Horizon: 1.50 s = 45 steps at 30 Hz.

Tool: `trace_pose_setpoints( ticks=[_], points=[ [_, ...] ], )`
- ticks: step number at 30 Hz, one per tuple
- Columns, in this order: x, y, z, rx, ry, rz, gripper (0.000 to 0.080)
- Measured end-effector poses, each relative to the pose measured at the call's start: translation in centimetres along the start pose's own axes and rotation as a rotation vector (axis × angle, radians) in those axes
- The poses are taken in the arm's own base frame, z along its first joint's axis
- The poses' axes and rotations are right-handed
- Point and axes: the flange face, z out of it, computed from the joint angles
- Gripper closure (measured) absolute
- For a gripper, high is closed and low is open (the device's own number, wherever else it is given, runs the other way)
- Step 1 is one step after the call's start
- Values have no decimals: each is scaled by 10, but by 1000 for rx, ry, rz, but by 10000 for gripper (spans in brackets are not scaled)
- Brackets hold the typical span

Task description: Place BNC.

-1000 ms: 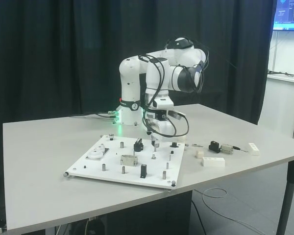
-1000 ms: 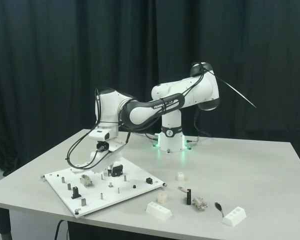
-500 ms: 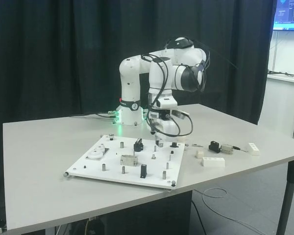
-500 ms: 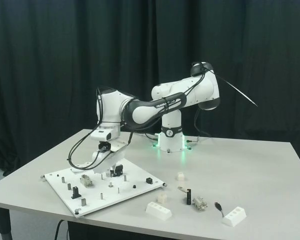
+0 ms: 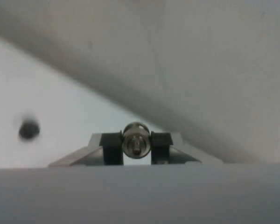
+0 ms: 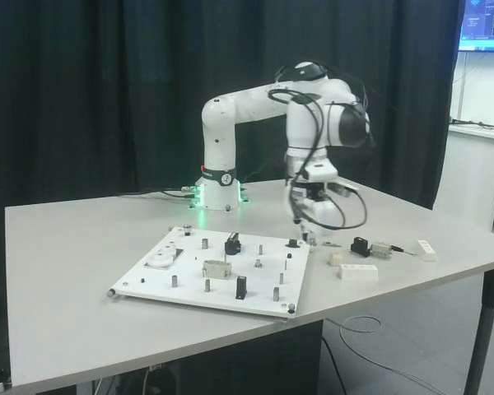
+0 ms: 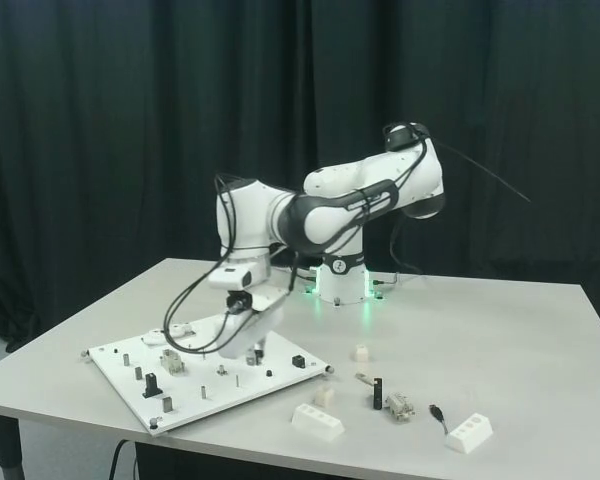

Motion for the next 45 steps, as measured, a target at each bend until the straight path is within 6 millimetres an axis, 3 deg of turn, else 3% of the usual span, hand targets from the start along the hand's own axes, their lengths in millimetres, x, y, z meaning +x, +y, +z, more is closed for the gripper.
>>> trace_pose_setpoints(
  ticks=[8, 14, 27, 39, 40, 45],
  points=[
    [31, -14, 17, -5, -17, 18, 679],
    [44, -21, 34, -28, -41, 29, 679],
    [50, -27, 67, -46, -58, 55, 679],
    [51, -30, 78, -52, -61, 70, 679],
    [51, -30, 78, -52, -61, 71, 517],
    [54, -31, 77, -55, -62, 70, 517]
  ],
)
